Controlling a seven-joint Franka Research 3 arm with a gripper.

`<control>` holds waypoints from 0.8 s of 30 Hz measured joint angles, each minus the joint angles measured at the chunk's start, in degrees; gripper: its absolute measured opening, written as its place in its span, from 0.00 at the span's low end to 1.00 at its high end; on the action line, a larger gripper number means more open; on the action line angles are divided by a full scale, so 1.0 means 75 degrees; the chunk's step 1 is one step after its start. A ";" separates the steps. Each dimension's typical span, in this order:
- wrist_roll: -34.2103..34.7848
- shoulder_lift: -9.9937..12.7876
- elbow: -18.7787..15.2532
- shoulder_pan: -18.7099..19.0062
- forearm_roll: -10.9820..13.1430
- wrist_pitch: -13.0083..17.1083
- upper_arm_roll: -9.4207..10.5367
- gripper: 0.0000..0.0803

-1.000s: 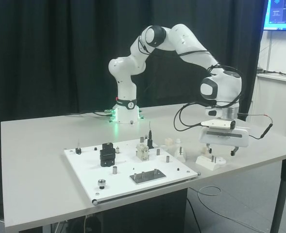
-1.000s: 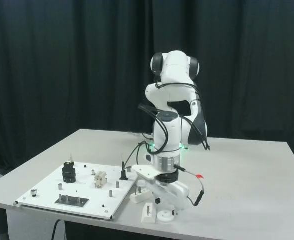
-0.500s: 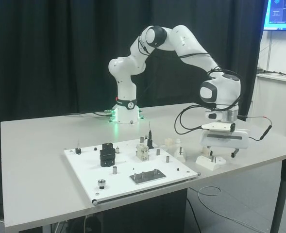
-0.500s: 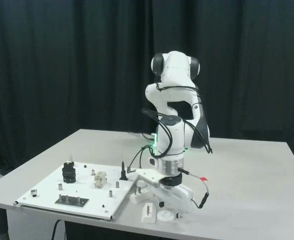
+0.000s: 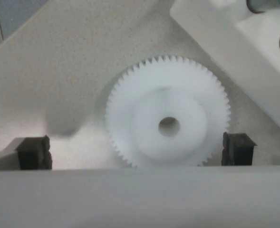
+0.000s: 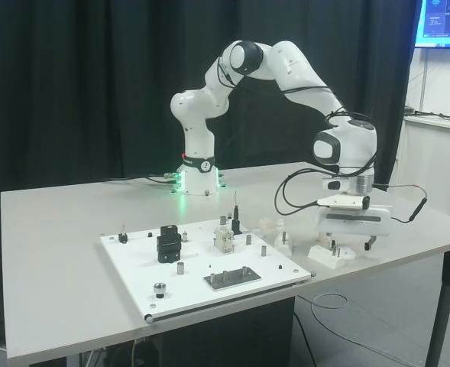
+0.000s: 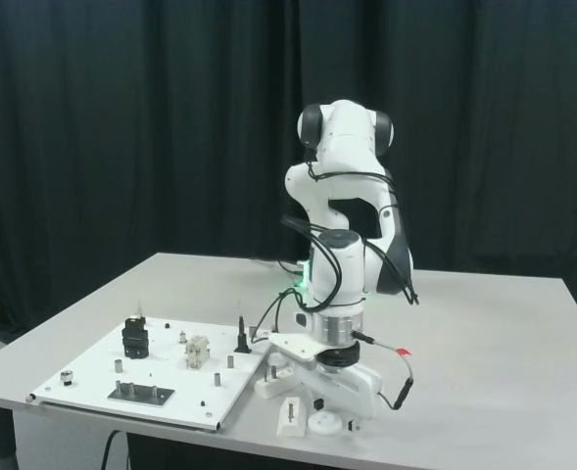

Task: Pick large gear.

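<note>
Two black pads (image 5: 237, 148) straddle the gear (image 5: 168, 124) in the wrist view, fingers spread wide, with nothing held. One pad sits just beside the gear's toothed rim, the other well apart from it, so the gripper (image 5: 135, 151) is off-centre over the part. The gear lies flat on the grey table (image 6: 56, 222) near its front edge, just beside a white block (image 5: 235, 52), and in the second room view it shows under the gripper (image 7: 329, 403) as a small white disc (image 7: 322, 423).

Off-centre closing is the main risk: the near pad would likely meet the teeth first and push the gear sideways across the table before the far pad arrives, perhaps against the block. A grip on the thin toothed rim (little flat surface to bear on) could also slip or tilt the gear as it lifts. If the fingers close too high, I judge they would skim over the rim and miss
</note>
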 joint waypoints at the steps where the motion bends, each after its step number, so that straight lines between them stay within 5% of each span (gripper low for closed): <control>1: -0.0007 0.0000 -0.0007 0.0003 0.0000 0.0019 0.0000 1.00; 24: -0.0061 0.0011 -0.0024 0.0012 -0.0011 0.0234 -0.0013 1.00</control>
